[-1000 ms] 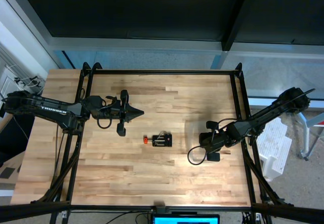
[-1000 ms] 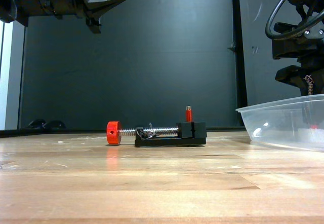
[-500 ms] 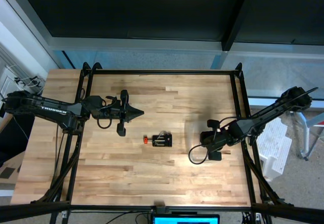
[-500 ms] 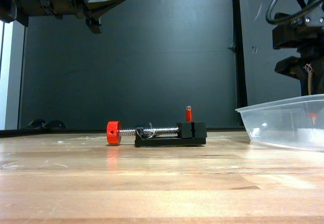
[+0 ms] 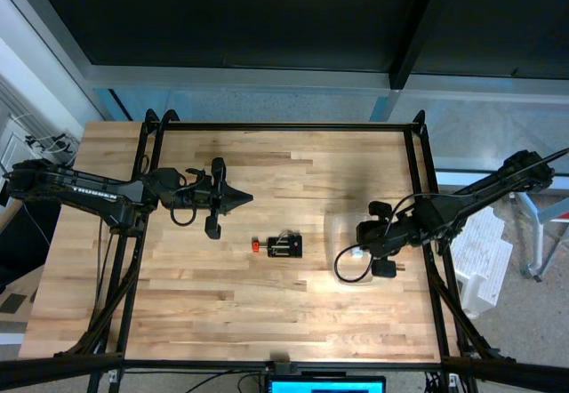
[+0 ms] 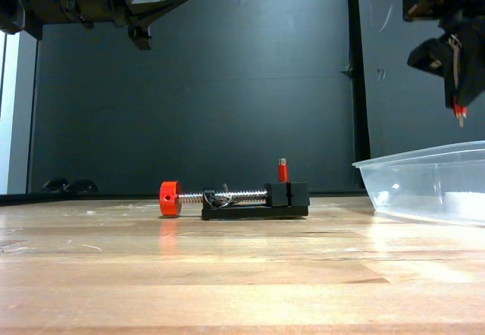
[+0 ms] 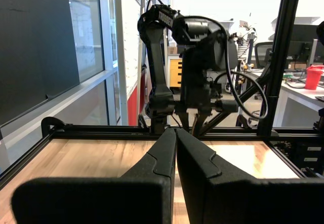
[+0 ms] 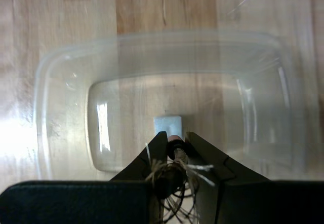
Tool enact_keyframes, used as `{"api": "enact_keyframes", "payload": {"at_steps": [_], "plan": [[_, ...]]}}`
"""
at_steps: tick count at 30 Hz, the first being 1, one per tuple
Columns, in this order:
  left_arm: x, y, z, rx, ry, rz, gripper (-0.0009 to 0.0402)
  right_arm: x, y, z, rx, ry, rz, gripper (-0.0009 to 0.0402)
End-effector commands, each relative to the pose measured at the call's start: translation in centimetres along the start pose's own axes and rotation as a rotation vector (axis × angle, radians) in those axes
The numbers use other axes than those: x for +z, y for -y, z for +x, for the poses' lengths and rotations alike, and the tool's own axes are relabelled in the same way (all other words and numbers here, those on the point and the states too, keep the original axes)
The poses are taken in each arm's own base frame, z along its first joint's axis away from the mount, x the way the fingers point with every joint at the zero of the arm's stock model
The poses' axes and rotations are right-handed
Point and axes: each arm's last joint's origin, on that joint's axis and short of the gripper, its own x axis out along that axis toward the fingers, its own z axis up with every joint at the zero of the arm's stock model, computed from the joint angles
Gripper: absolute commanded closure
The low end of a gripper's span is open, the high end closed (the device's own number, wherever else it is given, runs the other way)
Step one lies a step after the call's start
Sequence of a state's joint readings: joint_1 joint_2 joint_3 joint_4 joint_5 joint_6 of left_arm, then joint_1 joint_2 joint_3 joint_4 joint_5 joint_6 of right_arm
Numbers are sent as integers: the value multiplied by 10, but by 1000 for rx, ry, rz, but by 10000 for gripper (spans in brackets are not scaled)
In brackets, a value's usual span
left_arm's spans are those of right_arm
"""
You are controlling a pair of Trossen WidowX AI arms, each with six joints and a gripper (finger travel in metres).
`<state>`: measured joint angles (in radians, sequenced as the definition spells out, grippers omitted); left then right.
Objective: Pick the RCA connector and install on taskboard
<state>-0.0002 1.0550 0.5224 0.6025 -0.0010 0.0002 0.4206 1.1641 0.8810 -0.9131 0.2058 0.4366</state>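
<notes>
A: Fixed views?
B: High: above the table [image 5: 267, 313] at its near edge, looking down. Low: tabletop height, level. Both share the black block [image 5: 286, 247].
A: Wrist views?
B: Along the left gripper [image 7: 175, 130]: level, across the table toward the right arm [image 7: 197, 57]. Along the right gripper [image 8: 174, 135], pinching the connector [image 8: 175, 144]: straight down, close over the tray [image 8: 61, 62].

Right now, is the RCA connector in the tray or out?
Out: the right end effector grips the RCA connector, red tip hanging above the tray. The left end effector hovers shut, left of the taskboard.

RCA connector [image 8: 175, 144] mostly hidden between right gripper [image 8: 175, 136] jaws; low view crops tray [image 6: 424, 187].
</notes>
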Motion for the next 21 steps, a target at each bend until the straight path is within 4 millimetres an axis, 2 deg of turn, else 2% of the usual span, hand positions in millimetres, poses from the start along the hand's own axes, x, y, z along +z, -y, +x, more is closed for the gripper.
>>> {"api": "enact_keyframes", "payload": {"at_steps": [1,10,21], "plan": [[0,0,0,0,0,0,393,3,1,-5,-1,3,8,393],[0,0,0,0,0,0,393,14,4,-4,4,13,44,393],[0,0,0,0,0,0,393,64,1,17,-21,59,68,393]]}}
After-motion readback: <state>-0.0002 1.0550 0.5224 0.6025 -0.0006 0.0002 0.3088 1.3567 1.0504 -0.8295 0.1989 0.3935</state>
